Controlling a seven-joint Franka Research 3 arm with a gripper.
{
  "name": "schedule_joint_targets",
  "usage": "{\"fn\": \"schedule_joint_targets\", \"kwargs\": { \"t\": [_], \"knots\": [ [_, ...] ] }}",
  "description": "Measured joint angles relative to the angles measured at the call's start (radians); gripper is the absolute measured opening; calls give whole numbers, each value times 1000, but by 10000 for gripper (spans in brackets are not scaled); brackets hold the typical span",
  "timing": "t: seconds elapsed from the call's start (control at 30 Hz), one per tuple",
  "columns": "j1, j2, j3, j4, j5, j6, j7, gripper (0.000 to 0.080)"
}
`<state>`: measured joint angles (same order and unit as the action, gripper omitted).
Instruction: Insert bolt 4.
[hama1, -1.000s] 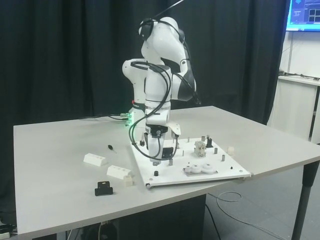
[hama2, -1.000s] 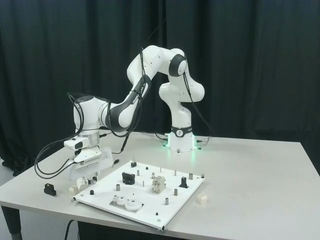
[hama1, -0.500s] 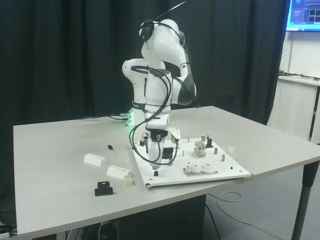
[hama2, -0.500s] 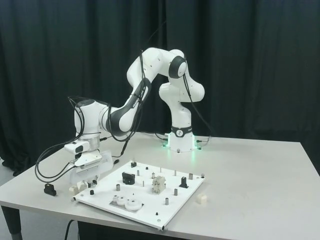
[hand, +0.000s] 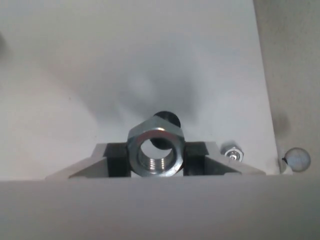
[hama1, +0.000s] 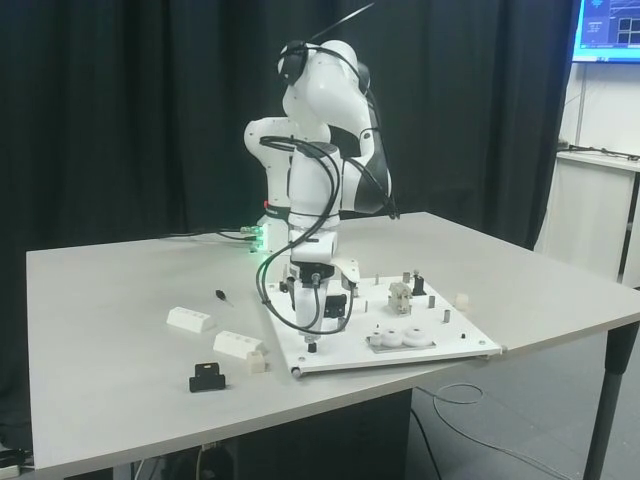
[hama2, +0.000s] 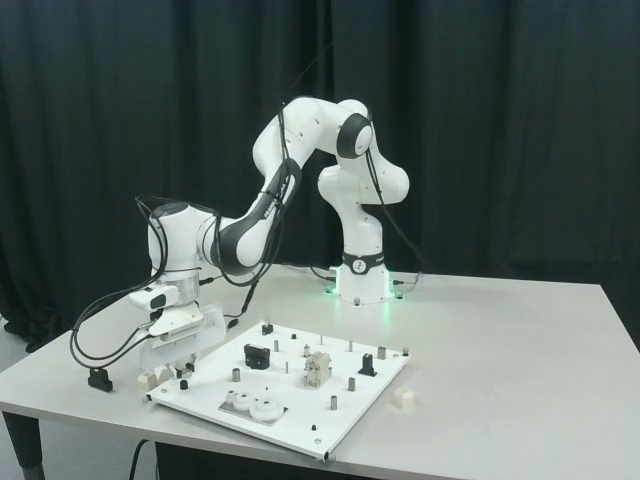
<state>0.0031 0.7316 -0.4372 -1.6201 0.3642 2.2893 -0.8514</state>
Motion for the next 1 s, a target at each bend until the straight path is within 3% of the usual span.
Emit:
{"fn": "schedule_joint_targets", "kwargs": {
  "t": [1.0],
  "knots": [
    [-11, 33, 0, 27, 35, 6, -42, 226]
  ]
}}
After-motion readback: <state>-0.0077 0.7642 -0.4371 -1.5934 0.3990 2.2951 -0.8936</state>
